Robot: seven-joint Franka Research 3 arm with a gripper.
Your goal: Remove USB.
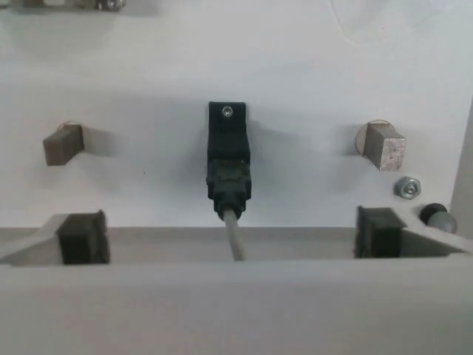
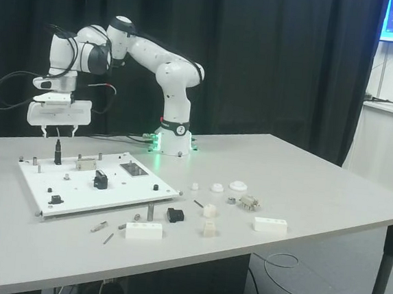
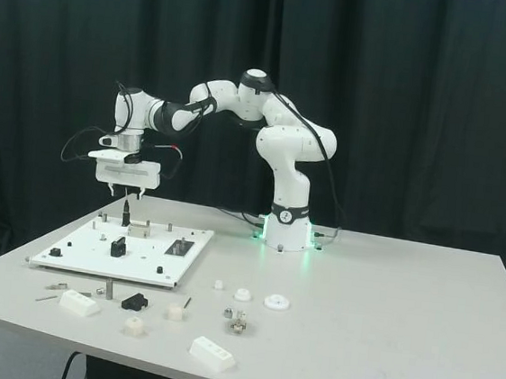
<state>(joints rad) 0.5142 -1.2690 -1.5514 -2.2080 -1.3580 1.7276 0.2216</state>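
Gripper (image 2: 58,133) hovers above the USB plug (image 1: 228,177), jaws released, gripping nothing. Plug stands upright in its black socket (image 1: 228,122) on the white board (image 2: 83,185), far-left corner, 10 o'clock from board centre; grey cable (image 1: 233,237) attached.

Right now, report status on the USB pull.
Gripper open, hovering above plug. Black USB plug seated upright in white board, ungrasped. Nothing in the way.

Small white blocks (image 2: 270,225) and loose parts lay scattered across the lower middle of the grey surface (image 2: 318,178). A black curtain (image 3: 425,99) filled the background.
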